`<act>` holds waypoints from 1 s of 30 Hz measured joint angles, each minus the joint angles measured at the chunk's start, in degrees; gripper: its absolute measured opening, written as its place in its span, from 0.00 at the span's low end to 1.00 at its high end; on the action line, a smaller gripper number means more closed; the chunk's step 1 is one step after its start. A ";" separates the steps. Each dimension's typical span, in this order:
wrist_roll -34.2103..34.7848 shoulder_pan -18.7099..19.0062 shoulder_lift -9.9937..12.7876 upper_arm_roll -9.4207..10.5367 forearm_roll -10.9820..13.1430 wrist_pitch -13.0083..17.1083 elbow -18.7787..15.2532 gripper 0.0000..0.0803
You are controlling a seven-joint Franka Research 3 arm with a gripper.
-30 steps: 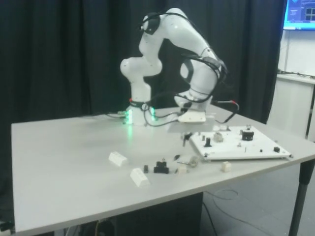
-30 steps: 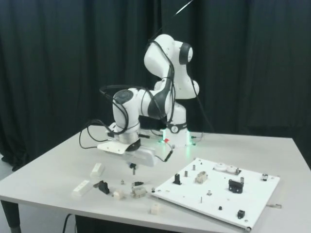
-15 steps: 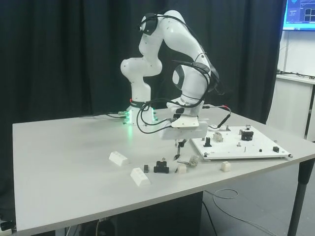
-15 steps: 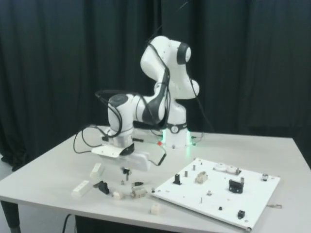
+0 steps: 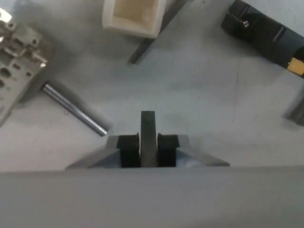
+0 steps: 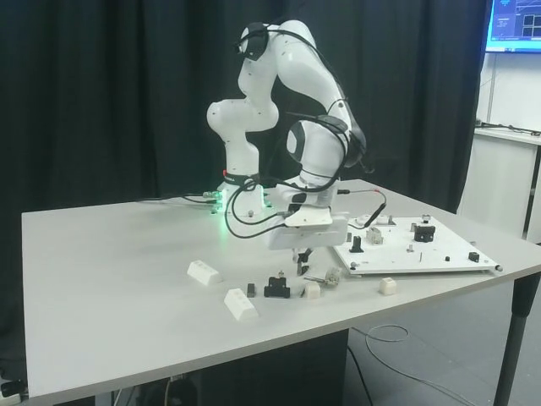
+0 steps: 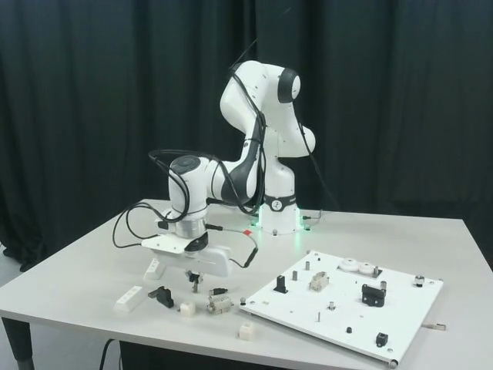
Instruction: Place square peg 2.
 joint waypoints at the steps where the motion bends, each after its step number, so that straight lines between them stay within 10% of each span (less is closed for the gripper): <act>1: -0.19 -0.05 0.00 0.00 0.05 0.62 -0.33 0.10; 30: -3.11 -0.18 0.17 0.27 2.41 8.65 -4.88 0.10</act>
